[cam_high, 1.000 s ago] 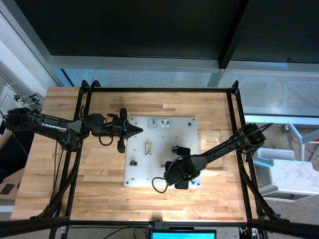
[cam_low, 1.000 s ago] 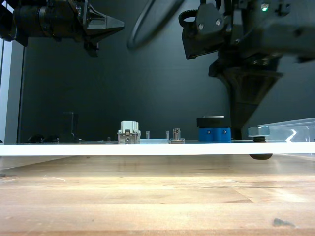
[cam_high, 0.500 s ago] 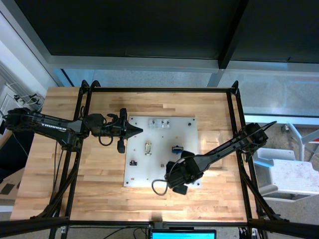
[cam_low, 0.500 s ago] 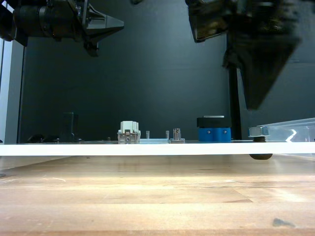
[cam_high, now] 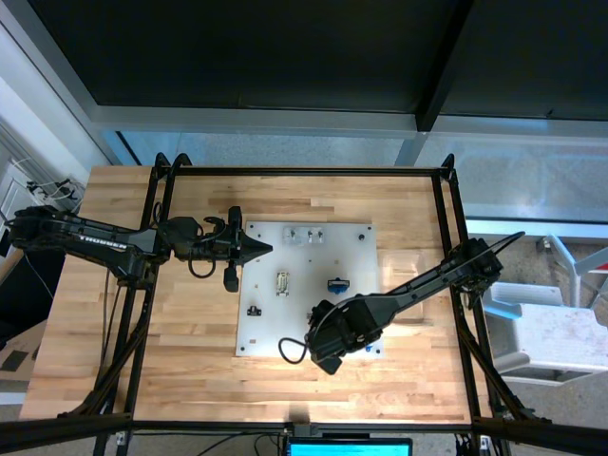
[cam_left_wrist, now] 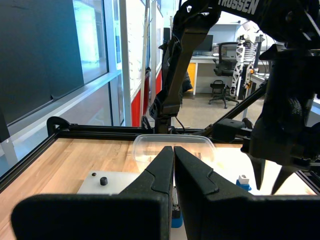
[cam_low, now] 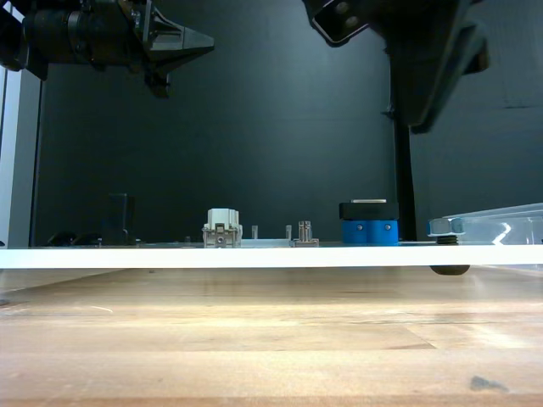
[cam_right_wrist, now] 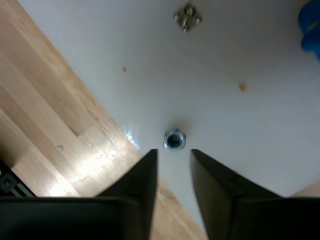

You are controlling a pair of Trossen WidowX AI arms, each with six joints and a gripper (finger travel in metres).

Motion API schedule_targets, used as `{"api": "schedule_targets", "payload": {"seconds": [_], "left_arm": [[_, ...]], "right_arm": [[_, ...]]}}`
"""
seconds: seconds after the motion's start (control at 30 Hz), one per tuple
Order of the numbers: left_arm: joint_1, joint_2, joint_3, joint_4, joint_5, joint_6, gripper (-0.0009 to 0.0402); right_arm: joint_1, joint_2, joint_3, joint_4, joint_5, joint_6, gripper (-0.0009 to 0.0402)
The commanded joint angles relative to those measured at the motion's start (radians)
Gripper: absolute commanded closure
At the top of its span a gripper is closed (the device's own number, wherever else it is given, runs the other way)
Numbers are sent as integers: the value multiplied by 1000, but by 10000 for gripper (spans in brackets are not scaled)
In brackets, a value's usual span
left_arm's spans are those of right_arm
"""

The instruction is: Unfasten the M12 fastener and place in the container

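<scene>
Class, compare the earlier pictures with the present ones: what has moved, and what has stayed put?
The right gripper has risen from board level beside the M12 nut to well above the board, drifting slightly left, open and empty. The nut stays on its stud, outside the container. The left gripper stays shut, parked over the board's left edge.

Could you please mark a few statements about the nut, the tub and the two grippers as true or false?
1. The silver nut sits on its stud on the white board. True.
2. The right gripper grips the nut. False: the right gripper hangs open above it, apart.
3. The left gripper is shut, at the board's left edge. True.
4. The nut lies in the clear tub. False: the tub beside the board does not hold it.
</scene>
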Motion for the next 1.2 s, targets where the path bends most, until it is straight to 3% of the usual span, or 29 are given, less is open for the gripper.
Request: {"api": "schedule_targets", "payload": {"seconds": [0.03, 0.2, 0.33, 0.67, 0.77, 1.2], "left_arm": [[0, 0, 0, 0, 0, 0, 393], [0, 0, 0, 0, 0, 0, 393], [0, 0, 0, 0, 0, 0, 393], [0, 0, 0, 0, 0, 0, 393], [0, 0, 0, 0, 0, 0, 393], [0, 0, 0, 0, 0, 0, 393]], "right_arm": [[0, 6, -6, -2, 2, 27, 235], [-1, 6, -36, 3, 2, 52, 169], [-2, 26, -46, 13, -1, 51, 145], [-5, 81, -61, 54, -9, 51, 142], [-5, 87, -70, 65, -32, 50, 142], [-8, 91, -121, 121, -32, 50, 142]]}}
